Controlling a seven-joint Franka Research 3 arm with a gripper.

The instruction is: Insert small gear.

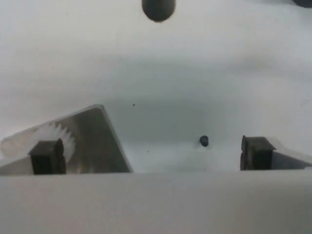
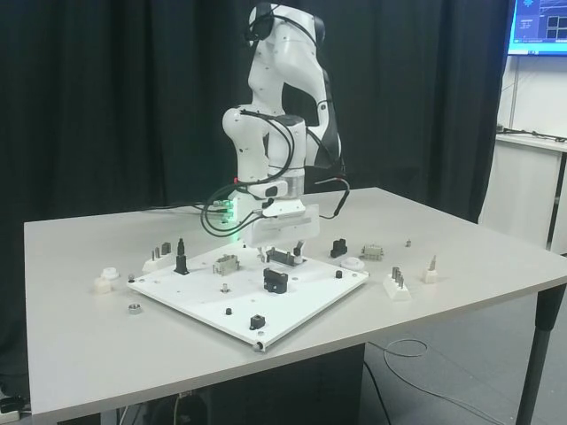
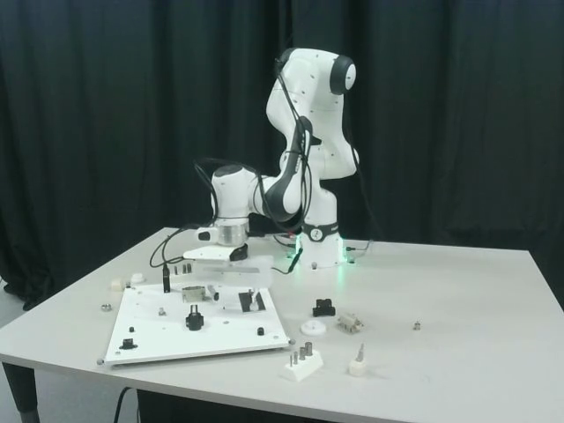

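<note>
In the wrist view a small white gear (image 1: 59, 137) lies on a grey metal plate (image 1: 97, 141) that stands on the white board (image 1: 161, 87). One black fingertip (image 1: 47, 156) is just in front of the gear; the other is far off to the side. My gripper (image 1: 151, 155) is open and holds nothing. From the room cameras the gripper (image 2: 282, 251) (image 3: 231, 282) hangs low over the middle of the white board (image 2: 310, 297) (image 3: 225, 342), among its fixtures.
A black peg (image 1: 158, 9) and a small black screw (image 1: 204, 141) sit on the board. On the table lie white round parts (image 2: 104, 279), a white disc (image 2: 353, 263), a black part (image 2: 339, 248) and a white pin holder (image 2: 396, 285).
</note>
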